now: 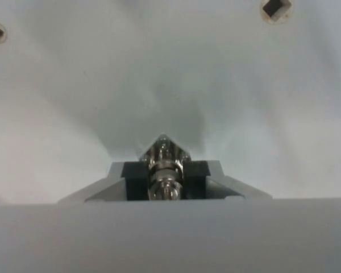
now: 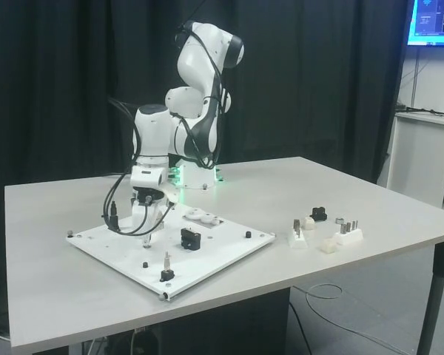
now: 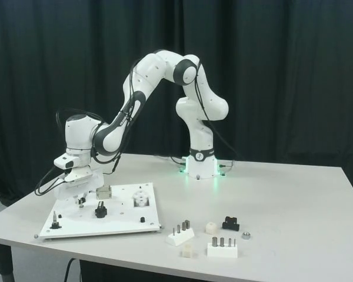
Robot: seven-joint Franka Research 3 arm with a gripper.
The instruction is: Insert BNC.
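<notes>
In the wrist view my gripper (image 1: 165,181) is shut on a metal BNC connector (image 1: 163,170), held between two black pads (image 1: 134,181). The connector's far end meets a small diamond-shaped metal flange (image 1: 166,147) against the white board (image 1: 102,85). Whether it sits inside the flange I cannot tell. In the first room view the gripper (image 2: 146,222) points down onto the far left part of the white board (image 2: 222,248). The second room view shows the gripper (image 3: 80,198) low over the board (image 3: 123,226).
The board carries a black block (image 2: 189,237), an upright post on a black foot (image 2: 166,268), a grey block (image 3: 104,192) and a white round part (image 3: 141,198). Small white holders with pins (image 3: 222,248) and loose parts lie on the grey table (image 2: 370,200) beside it.
</notes>
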